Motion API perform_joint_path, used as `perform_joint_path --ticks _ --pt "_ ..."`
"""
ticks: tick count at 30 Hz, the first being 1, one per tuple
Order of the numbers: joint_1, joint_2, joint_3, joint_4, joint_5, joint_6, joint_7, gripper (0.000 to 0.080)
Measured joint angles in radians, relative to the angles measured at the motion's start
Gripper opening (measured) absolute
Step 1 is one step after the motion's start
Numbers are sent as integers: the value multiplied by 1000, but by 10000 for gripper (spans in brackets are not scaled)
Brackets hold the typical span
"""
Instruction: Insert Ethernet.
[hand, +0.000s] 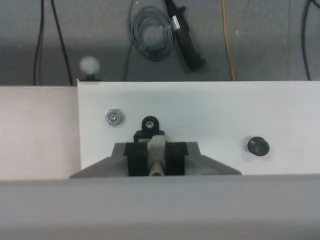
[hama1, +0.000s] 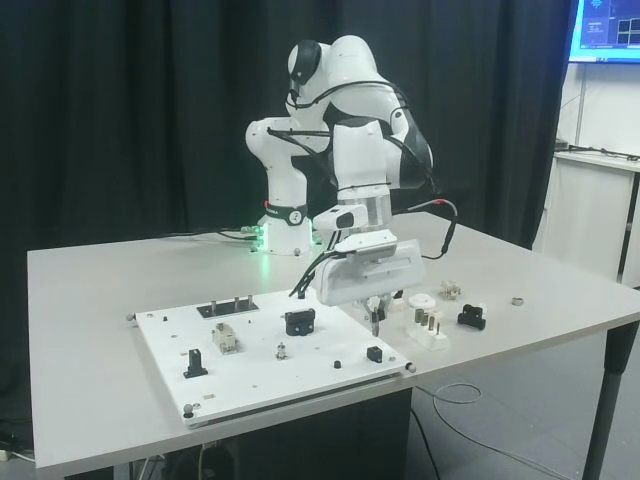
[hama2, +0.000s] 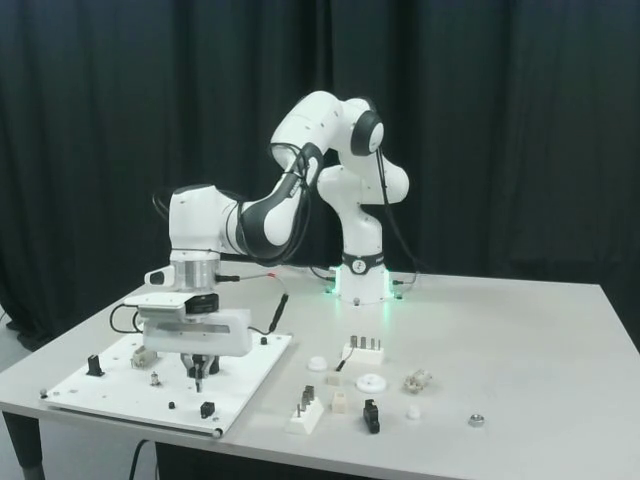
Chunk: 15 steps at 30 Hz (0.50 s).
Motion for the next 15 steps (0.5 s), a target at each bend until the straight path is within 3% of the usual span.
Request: perform_joint_path --ticks 15 --pt "-25 39 -1 74 0 -87 -31 70"
